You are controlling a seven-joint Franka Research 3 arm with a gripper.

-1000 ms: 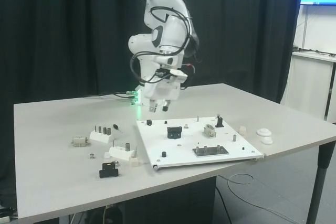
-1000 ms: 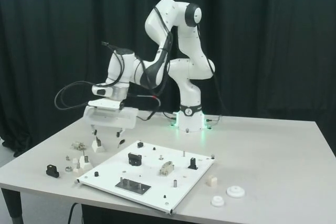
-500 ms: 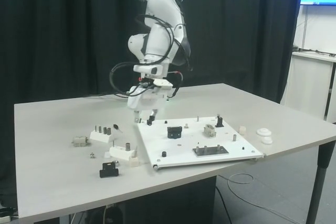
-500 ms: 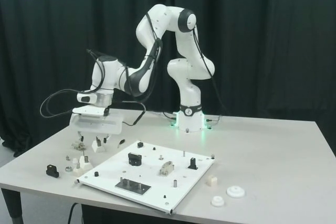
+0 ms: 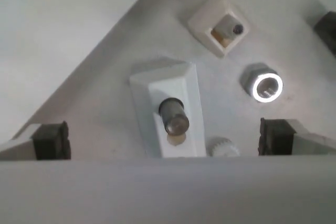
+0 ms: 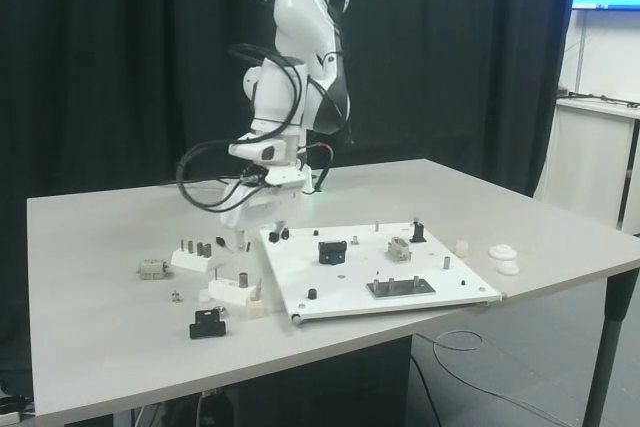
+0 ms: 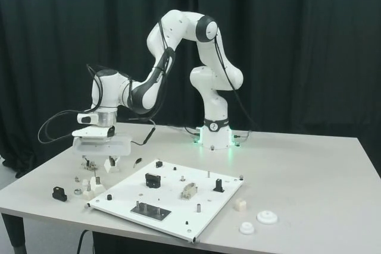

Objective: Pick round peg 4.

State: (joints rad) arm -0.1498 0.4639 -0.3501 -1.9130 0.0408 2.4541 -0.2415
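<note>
- Since a second ago the arm has swung away from the white board's (image 6: 370, 272) back corner and out over the loose parts on the grey table (image 6: 100, 247), so the gripper (image 6: 240, 239) now hangs above the small white holders beside the board.
- First room view: from where I stand the wrist is bent straight down, which I take as lining up for a drop onto a peg. The gripper sits just above the far holder (image 6: 193, 259), with the near holder (image 6: 236, 292) and a black clamp (image 6: 207, 324) closer to the table's front edge. I cannot pick out the fingers' spacing from here.
- Second room view: the gripper (image 7: 99, 159) hovers over the same cluster by the board's (image 7: 172, 197) corner; the arm's body hides the pegs below it. This angle shows how far the arm reaches from its base, which the first does not.
- Wrist view: only here do I see the target plainly. A dark round peg (image 5: 173, 116), likely round peg 4, stands in a white holder (image 5: 168, 85) between the two black pads (image 5: 50, 141), which are spread wide apart and hold nothing. A metal nut (image 5: 261, 83) and a small square block (image 5: 219, 26) lie near, clear of the peg.
</note>
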